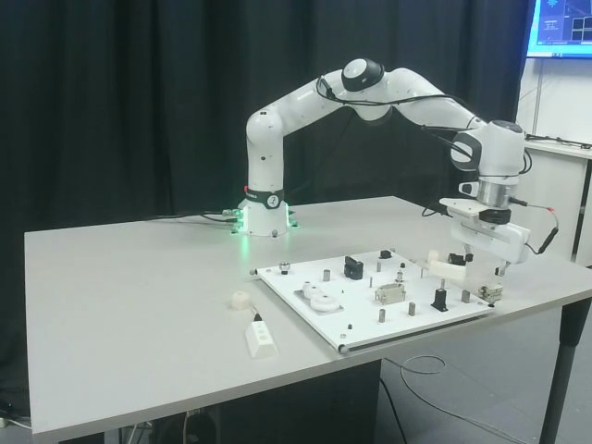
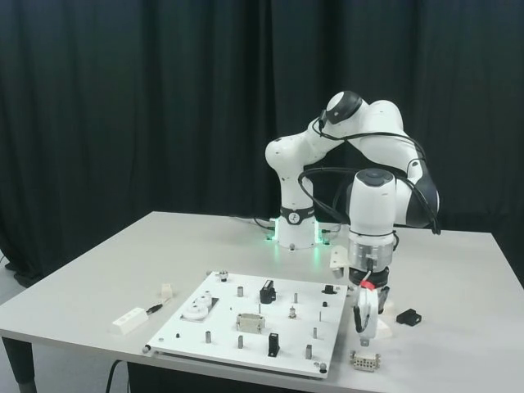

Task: Remove square peg 4.

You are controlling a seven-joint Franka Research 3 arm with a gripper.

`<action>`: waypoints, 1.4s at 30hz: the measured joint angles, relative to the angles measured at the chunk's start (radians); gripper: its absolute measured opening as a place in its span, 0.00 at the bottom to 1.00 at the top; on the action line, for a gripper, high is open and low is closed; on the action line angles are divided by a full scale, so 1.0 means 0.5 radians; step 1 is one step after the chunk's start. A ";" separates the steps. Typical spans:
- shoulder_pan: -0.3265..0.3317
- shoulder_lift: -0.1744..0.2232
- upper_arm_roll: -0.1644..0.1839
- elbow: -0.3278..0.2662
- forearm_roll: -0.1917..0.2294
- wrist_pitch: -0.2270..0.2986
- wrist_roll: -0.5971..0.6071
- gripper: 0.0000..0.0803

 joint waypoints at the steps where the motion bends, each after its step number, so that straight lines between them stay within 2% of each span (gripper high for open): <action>1: 0.000 0.000 -0.002 -0.001 0.002 0.000 0.000 1.00; 13: 0.001 0.014 -0.046 -0.003 0.047 0.000 0.022 1.00; 42: 0.001 0.033 -0.140 -0.006 0.080 -0.002 0.025 1.00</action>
